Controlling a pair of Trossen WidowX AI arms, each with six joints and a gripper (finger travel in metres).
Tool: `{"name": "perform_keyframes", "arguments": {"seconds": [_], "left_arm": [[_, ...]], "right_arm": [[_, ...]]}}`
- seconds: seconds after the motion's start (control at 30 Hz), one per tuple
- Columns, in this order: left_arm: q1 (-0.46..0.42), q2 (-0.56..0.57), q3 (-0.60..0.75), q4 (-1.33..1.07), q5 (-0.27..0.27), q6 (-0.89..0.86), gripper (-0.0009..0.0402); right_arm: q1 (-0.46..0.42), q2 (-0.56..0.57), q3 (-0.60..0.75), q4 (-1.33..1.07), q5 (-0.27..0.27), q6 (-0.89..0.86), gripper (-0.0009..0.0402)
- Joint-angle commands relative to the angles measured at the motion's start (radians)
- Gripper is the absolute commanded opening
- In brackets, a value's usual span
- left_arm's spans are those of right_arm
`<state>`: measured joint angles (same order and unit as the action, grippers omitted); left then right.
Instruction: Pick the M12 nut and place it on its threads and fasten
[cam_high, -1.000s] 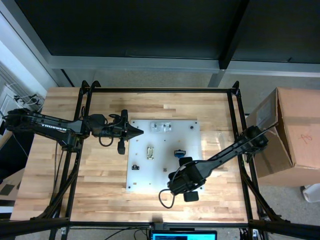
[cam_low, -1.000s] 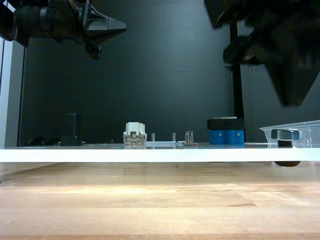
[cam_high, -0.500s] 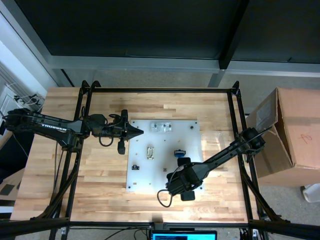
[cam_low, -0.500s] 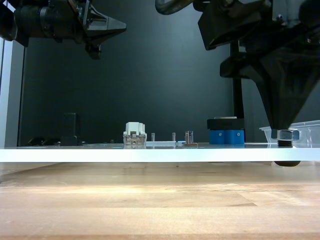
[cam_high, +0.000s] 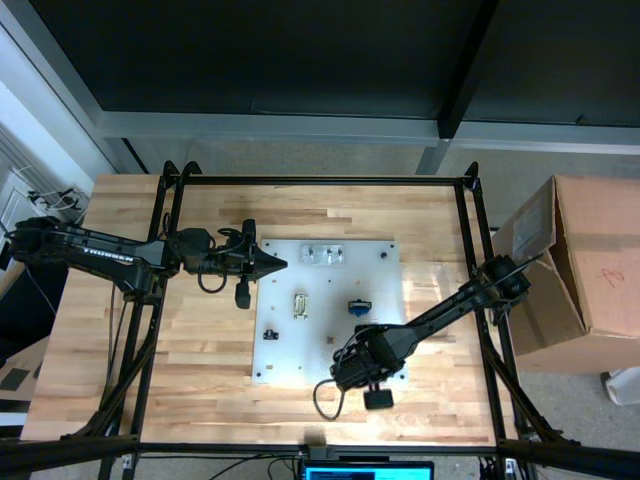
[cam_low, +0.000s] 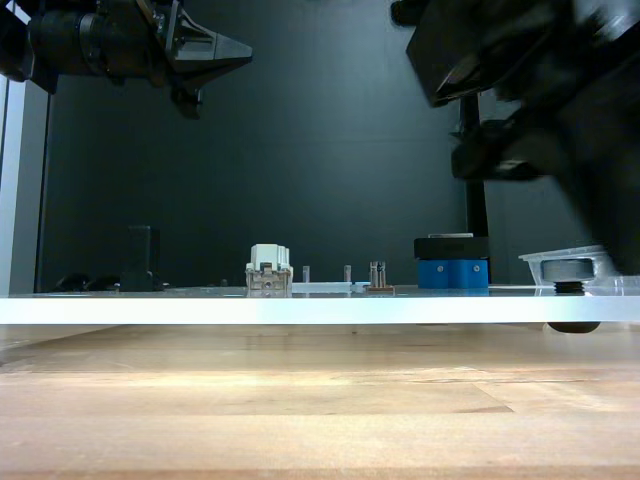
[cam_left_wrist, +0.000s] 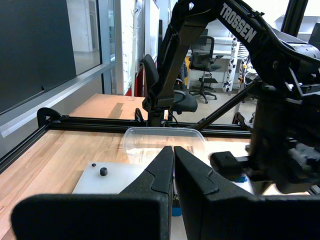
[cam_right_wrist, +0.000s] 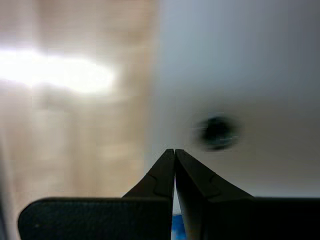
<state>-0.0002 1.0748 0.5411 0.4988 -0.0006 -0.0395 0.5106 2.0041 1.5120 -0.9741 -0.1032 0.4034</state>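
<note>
placed: small silver nut (cam_low: 568, 268) atop short black ribbed stud (cam_low: 570, 287), ribs showing | right gripper (cam_right_wrist: 174, 151) near it, jaws together, empty | left gripper (cam_left_wrist: 173, 149) aloft at white board's (cam_high: 290, 350) left, jaws together | left: fastening judged unfinished

A cardboard box (cam_high: 585, 270) stands beside the wooden table (cam_high: 200, 345), office chair (cam_left_wrist: 181, 101) beyond

You see a grained wood table (cam_high: 200, 340), a smooth white board (cam_high: 282, 350), a clear glossy plastic tray (cam_left_wrist: 150, 141), a silver metal nut (cam_low: 568, 268), a ribbed black stud (cam_low: 570, 287), a brown cardboard box (cam_high: 590, 270), and the matt black left gripper (cam_left_wrist: 173, 149) and right gripper (cam_right_wrist: 174, 152).
</note>
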Motion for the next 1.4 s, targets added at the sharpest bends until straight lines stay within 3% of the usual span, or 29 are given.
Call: {"name": "perform_keyframes", "arguments": {"seconds": [0.03,0.23,0.47,0.73,0.97,1.03,1.1,1.2,1.23,1.4], "left_arm": [[0.000,0.000,0.000,0.000,0.000,0.000,0.0000],[0.000,0.000,0.000,0.000,0.000,0.000,0.0000],[0.000,0.000,0.000,0.000,0.000,0.000,0.0000],[0.000,0.000,0.000,0.001,0.000,0.000,0.0000],[0.000,0.000,0.000,0.000,0.000,0.000,0.0000],[0.000,0.000,0.000,0.000,0.000,0.000,0.0000],[0.000,0.000,0.000,0.000,0.000,0.000,0.0000],[0.000,0.000,0.000,0.000,0.000,0.000,0.0000],[0.000,0.000,0.000,0.000,0.000,0.000,0.0000],[0.000,0.000,0.000,0.000,0.000,0.000,0.0000]], "right_arm": [[0.000,0.000,0.001,-0.014,-0.001,-0.001,0.0000],[0.000,-0.006,0.002,-0.035,0.117,0.035,0.0000],[0.000,-0.018,0.002,-0.045,0.122,0.039,0.0000],[0.000,-0.017,0.001,-0.045,0.194,0.061,0.0000],[0.000,-0.016,-0.006,-0.026,0.189,0.082,0.0000],[0.000,-0.016,-0.006,-0.013,0.167,0.086,0.0000],[0.000,-0.016,-0.006,0.008,0.098,0.077,0.0000],[0.000,-0.016,-0.006,0.013,-0.055,0.019,0.0000],[0.000,-0.016,-0.006,0.006,-0.068,0.008,0.0000],[0.000,-0.018,-0.002,-0.040,0.023,0.012,0.0000]]}}
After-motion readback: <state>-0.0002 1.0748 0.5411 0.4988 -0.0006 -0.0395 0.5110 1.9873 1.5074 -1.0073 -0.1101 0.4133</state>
